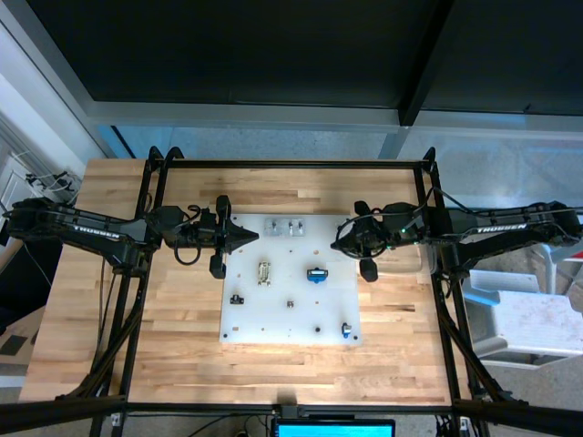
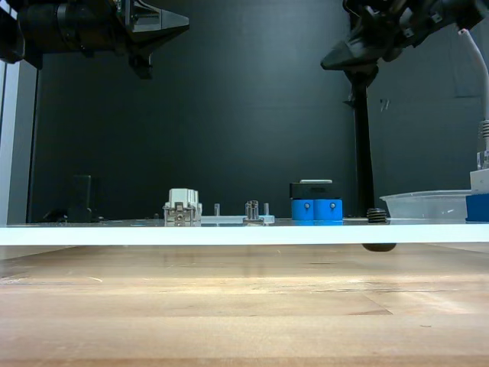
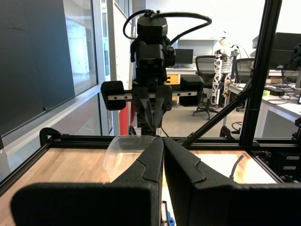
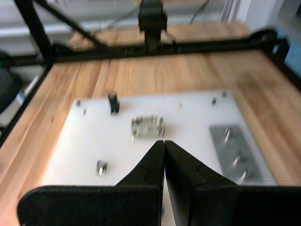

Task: Remove the rj45 connector and place it in the container

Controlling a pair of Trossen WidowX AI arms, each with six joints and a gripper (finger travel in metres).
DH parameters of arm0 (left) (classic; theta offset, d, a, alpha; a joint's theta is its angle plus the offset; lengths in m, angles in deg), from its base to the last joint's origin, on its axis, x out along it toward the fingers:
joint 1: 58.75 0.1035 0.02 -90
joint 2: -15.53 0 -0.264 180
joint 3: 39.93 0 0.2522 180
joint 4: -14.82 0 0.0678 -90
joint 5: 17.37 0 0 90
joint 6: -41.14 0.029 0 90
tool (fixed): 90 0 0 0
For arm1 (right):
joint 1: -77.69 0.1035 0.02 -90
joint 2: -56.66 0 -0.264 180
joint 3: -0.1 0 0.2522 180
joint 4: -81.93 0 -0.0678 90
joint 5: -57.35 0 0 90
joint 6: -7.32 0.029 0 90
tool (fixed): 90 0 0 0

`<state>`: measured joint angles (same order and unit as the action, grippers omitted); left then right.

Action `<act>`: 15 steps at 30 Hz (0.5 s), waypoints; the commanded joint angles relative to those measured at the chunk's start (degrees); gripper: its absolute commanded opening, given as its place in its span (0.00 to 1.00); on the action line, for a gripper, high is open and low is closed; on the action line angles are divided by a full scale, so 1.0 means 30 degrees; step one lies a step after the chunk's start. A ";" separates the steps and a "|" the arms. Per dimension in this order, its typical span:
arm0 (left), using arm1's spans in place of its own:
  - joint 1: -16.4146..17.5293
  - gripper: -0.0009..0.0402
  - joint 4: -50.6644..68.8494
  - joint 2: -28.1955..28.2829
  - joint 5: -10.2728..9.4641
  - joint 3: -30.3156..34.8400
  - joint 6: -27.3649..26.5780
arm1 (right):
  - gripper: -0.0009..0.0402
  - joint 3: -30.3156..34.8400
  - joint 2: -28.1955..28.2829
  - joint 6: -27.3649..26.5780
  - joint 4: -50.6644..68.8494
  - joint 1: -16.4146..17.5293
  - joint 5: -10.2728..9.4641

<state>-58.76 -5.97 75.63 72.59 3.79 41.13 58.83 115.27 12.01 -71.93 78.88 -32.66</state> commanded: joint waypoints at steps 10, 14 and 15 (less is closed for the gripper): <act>0.0007 0.02 0.0000 0.0007 0.0000 0.0000 0.0000 | 0.02 0.2543 0.0015 0.1137 0.7490 0.0452 0.0765; 0.0007 0.02 0.0000 0.0000 0.0000 0.0000 0.0000 | 0.02 0.2900 0.0102 0.1377 0.8306 0.0838 0.0903; 0.0007 0.02 0.0000 0.0007 0.0000 0.0000 0.0000 | 0.02 0.2958 0.0117 0.1508 0.8378 0.0991 0.1086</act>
